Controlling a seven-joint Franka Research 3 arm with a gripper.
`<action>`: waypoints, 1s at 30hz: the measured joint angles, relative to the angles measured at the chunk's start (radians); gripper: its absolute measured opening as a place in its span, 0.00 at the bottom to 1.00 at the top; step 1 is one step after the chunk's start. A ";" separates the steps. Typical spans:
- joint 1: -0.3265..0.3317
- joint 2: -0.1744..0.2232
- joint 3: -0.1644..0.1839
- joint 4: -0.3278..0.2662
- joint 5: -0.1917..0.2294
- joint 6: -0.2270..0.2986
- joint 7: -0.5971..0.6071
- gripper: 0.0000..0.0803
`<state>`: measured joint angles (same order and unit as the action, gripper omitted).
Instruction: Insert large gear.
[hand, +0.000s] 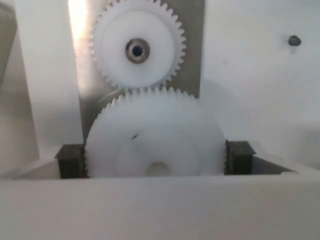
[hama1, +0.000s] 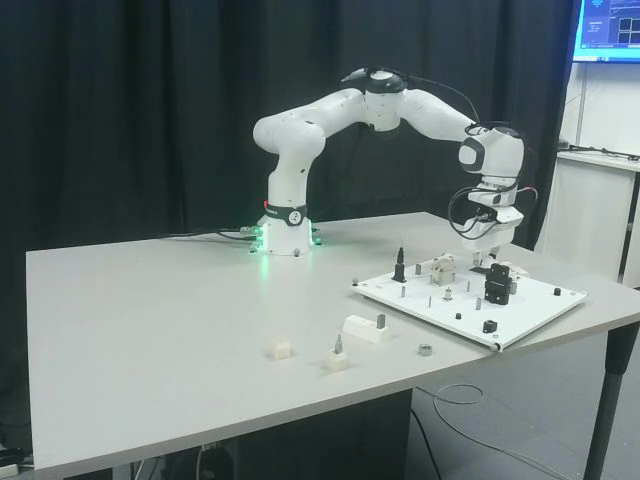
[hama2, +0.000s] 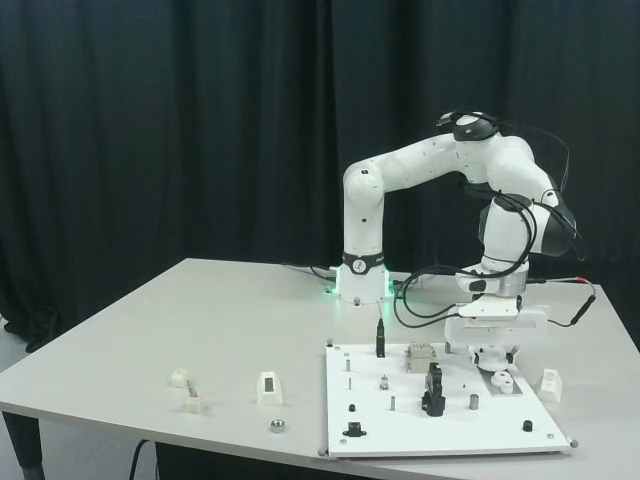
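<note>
the large gear (hand: 155, 137) sits clamped between the black fingertips (hand: 70, 161) of the tool (hand: 155, 160), its teeth touching, perhaps meshing with, the smaller gear (hand: 137, 44) on the grey plate (hand: 192, 45). the plate lies on the white board (hama2: 440, 425) on the counter (hama1: 150, 320).

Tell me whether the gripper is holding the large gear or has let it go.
Holding it: in the wrist view both black fingers press the rim of the large gear, beside the smaller gear.
</note>
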<state>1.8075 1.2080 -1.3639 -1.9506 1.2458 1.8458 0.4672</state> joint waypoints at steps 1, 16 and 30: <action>-0.001 0.000 0.000 0.000 0.000 0.000 0.000 0.74; -0.021 -0.001 0.002 0.000 0.005 0.012 -0.019 0.74; -0.018 -0.010 0.003 0.000 0.005 -0.013 -0.019 0.74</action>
<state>1.7891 1.1978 -1.3610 -1.9504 1.2505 1.8327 0.4480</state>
